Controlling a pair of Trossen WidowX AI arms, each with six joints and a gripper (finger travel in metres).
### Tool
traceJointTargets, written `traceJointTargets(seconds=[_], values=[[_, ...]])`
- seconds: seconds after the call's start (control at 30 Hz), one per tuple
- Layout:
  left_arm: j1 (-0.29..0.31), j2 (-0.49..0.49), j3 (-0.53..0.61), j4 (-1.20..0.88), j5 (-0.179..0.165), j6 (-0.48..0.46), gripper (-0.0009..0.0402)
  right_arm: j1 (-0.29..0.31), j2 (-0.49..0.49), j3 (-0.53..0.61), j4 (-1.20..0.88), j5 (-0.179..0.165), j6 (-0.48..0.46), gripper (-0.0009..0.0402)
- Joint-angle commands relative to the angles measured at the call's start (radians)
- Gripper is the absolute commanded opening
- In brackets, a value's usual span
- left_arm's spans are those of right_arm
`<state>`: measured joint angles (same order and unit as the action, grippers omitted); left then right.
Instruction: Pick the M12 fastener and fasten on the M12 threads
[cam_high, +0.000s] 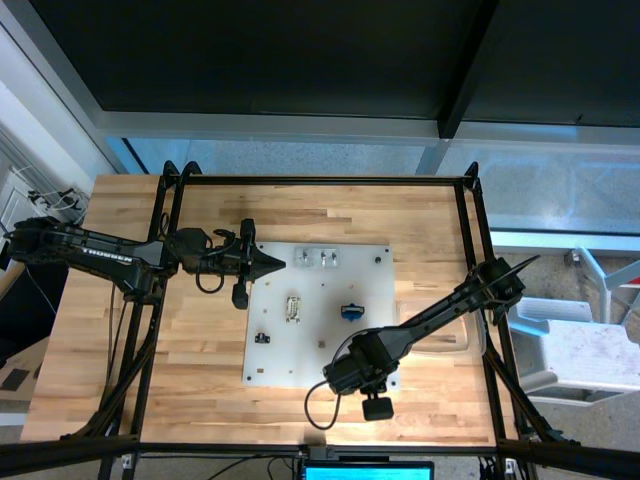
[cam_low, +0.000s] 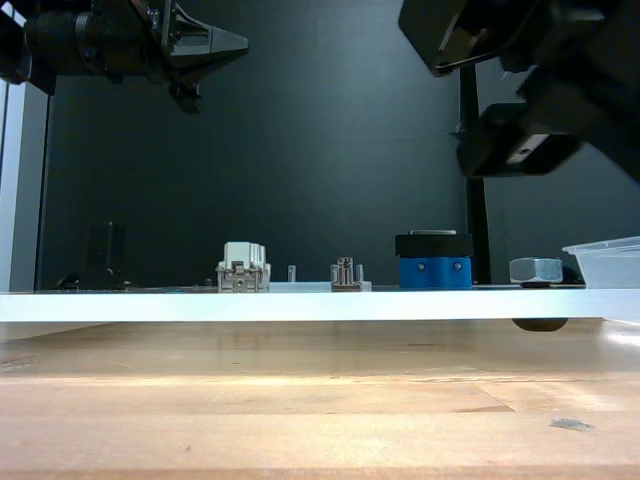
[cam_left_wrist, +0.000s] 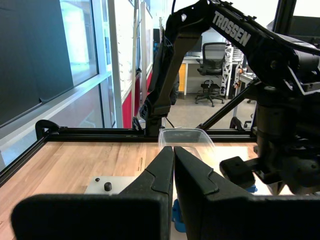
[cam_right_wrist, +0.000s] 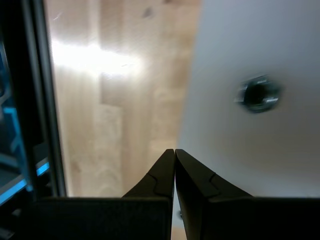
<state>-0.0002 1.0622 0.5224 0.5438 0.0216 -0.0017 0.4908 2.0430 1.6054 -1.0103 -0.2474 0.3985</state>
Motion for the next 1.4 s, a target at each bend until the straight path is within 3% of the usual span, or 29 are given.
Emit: traceJointTargets(seconds=[0.03, 0.2, 0.27, 0.43, 0.6, 0.7, 0.93, 1.0, 1.07, 1.1, 1.2, 1.23, 1.27, 1.4], values=[[0.000, 0.000, 0.000, 0.000, 0.000, 0.000, 0.0000, 0.000, 0.000, 0.001, -0.002, 0.019, 0.010, 0.0000], [0.000, 0.000, 0.000, 0.000, 0.000, 0.000, 0.0000, 0.001, 0.000, 0.001, -0.002, 0.024, 0.012, 0.0000], [0.000, 0.000, 0.000, 0.000, 0.000, 0.000, 0.0000, 0.000, 0.000, 0.001, -0.002, 0.074, 0.014, 0.0000], [0.000, 0.000, 0.000, 0.000, 0.000, 0.000, 0.0000, -0.008, -0.001, 0.001, -0.002, 0.244, 0.074, 0.0000], [0.000, 0.000, 0.000, 0.000, 0.000, 0.000, 0.0000, -0.011, -0.001, 0.000, 0.001, 0.337, 0.107, 0.0000], [0.000, 0.000, 0.000, 0.000, 0.000, 0.000, 0.0000, -0.011, -0.001, -0.006, 0.014, 0.352, 0.114, 0.0000], [0.000, 0.000, 0.000, 0.000, 0.000, 0.000, 0.0000, -0.011, 0.012, -0.009, 0.035, 0.349, 0.113, 0.0000], [0.000, 0.000, 0.000, 0.000, 0.000, 0.000, 0.0000, -0.010, 0.012, -0.007, 0.034, 0.335, 0.113, 0.0000], [0.000, 0.000, 0.000, 0.000, 0.000, 0.000, 0.0000, -0.010, 0.011, -0.006, 0.036, 0.276, 0.108, 0.0000], [0.000, 0.000, 0.000, 0.000, 0.000, 0.000, 0.0000, -0.011, 0.010, -0.006, 0.037, 0.232, 0.101, 0.0000], [0.000, 0.000, 0.000, 0.000, 0.000, 0.000, 0.0000, -0.010, 0.010, -0.006, 0.033, 0.044, 0.051, 0.0000], [0.000, 0.000, 0.000, 0.000, 0.000, 0.000, 0.0000, -0.011, 0.010, -0.006, 0.032, -0.002, 0.040, 0.0000], [0.000, 0.000, 0.000, 0.000, 0.000, 0.000, 0.0000, -0.010, 0.007, -0.006, 0.027, -0.021, 0.038, 0.0000], [0.000, 0.000, 0.000, 0.000, 0.000, 0.000, 0.0000, -0.010, 0.004, -0.006, 0.020, -0.010, 0.040, 0.0000]])
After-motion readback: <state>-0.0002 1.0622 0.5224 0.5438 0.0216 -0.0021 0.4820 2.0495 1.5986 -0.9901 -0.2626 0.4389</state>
